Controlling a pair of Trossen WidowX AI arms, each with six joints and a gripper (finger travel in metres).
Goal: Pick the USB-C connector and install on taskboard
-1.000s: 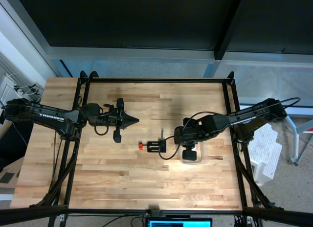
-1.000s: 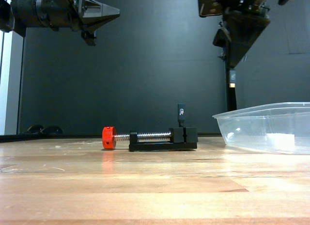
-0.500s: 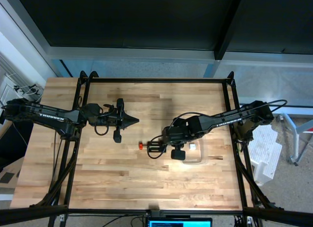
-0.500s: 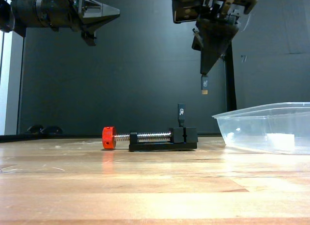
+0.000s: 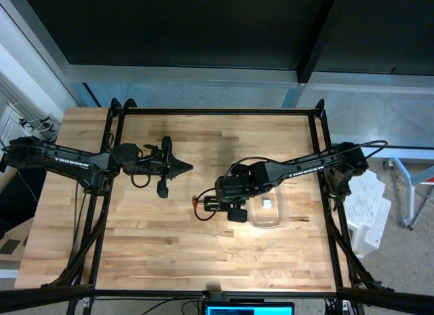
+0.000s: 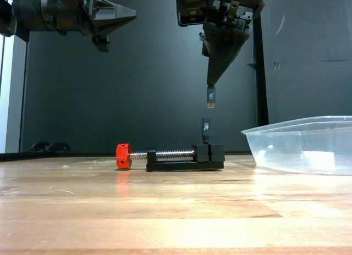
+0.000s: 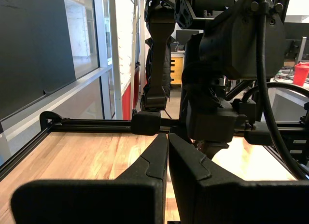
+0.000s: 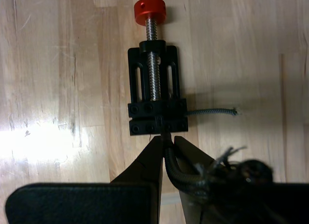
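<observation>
Right gripper is clamping the USB-C connector just above the taskboard pin, not touching it. Risk: the plug is looking slightly off the pin line, so pushing down could be jamming it or tipping the taskboard. Its cable could be snagging. Clear tray is sitting beside the taskboard, not blocking. Left gripper, fingers together, is hovering high, well apart from the taskboard.
</observation>
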